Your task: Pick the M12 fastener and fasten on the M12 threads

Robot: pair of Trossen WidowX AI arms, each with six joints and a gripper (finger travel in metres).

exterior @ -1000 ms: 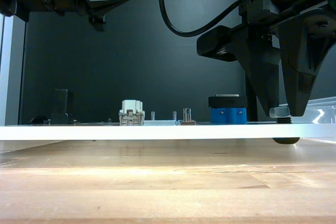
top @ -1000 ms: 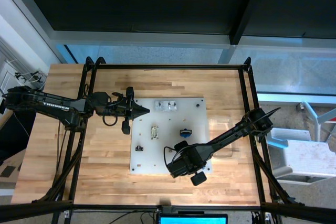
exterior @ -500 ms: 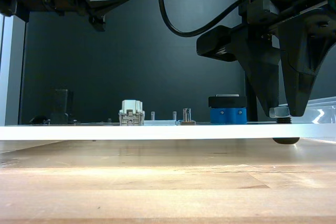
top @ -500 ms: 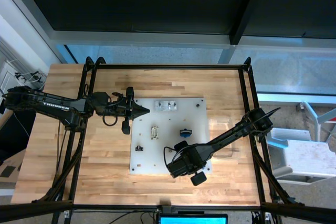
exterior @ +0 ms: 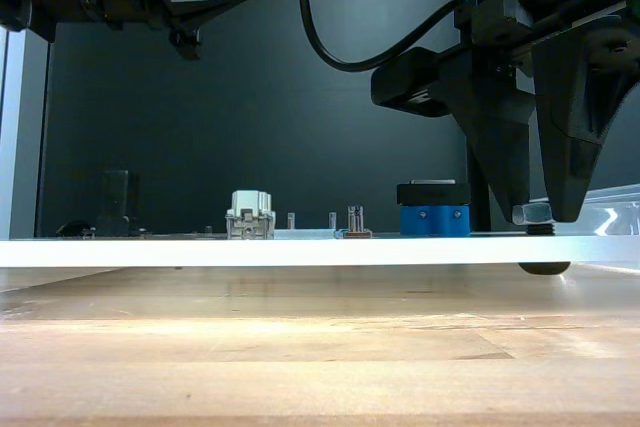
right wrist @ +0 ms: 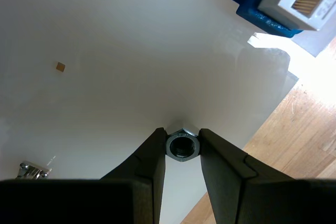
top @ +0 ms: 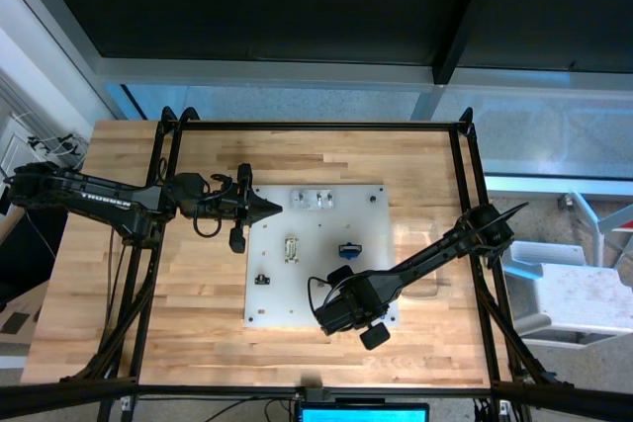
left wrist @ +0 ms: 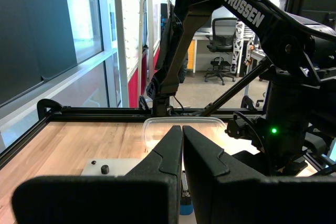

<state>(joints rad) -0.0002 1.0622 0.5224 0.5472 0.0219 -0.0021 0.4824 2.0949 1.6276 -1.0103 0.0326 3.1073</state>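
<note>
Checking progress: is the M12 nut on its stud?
On: M12 nut sits atop stud, right gripper gripping it; left gripper over board's far-left edge.

Left end effector point(top: 274, 208) reaches over the white board's point(top: 287, 294) far left corner. Right end effector point(top: 340, 317) sits above its near right edge. Board rests mid-desk point(top: 198, 343).

Blue connector block point(exterior: 433, 219) and pale grey connector point(exterior: 250, 215) upright on white board point(top: 287, 298), on wooden table point(top: 198, 284).
</note>
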